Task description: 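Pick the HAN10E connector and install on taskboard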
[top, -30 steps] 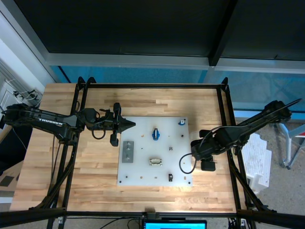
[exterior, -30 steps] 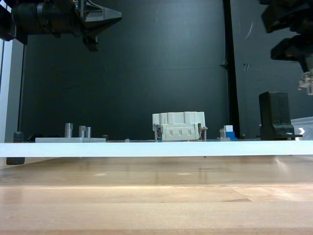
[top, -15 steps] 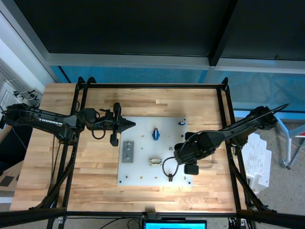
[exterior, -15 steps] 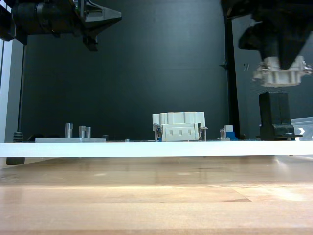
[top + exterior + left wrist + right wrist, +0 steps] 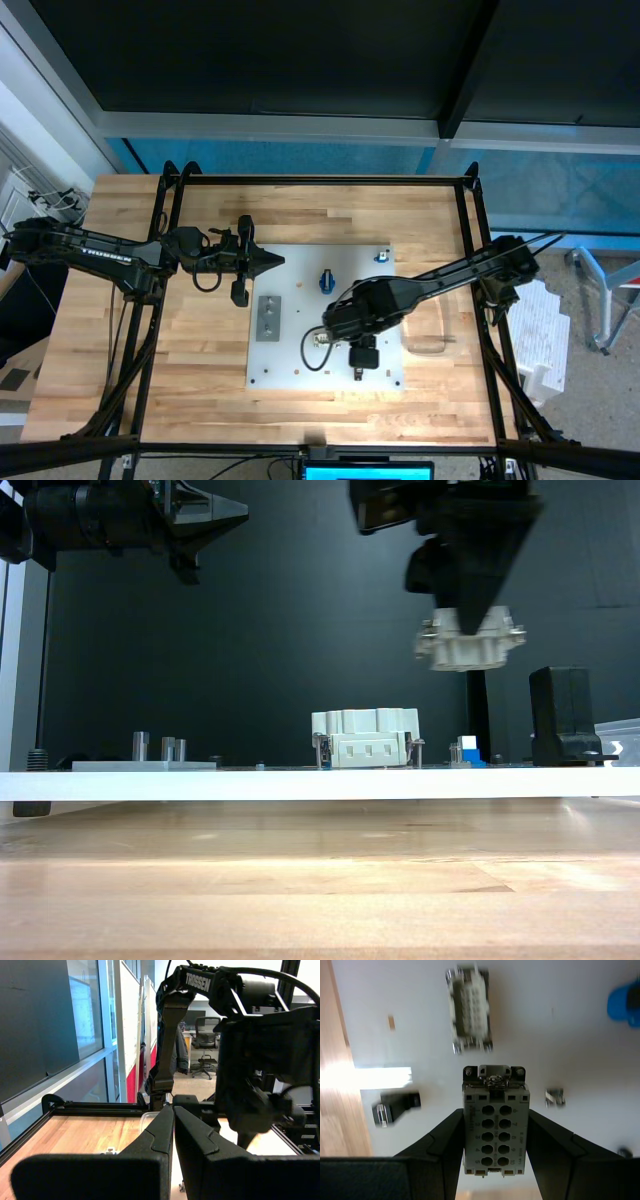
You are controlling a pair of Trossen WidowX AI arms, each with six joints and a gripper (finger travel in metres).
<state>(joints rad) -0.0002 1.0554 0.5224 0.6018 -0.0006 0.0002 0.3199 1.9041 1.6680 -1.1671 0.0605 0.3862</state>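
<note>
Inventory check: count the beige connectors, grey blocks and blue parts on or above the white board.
Beige connectors: 2 (held connector in the right gripper, above the board; mounted connector)
Grey block: 1
Blue parts: 2 (larger blue part, small blue part)
Total: 5
The left gripper hangs shut above the board's far left corner.
</note>
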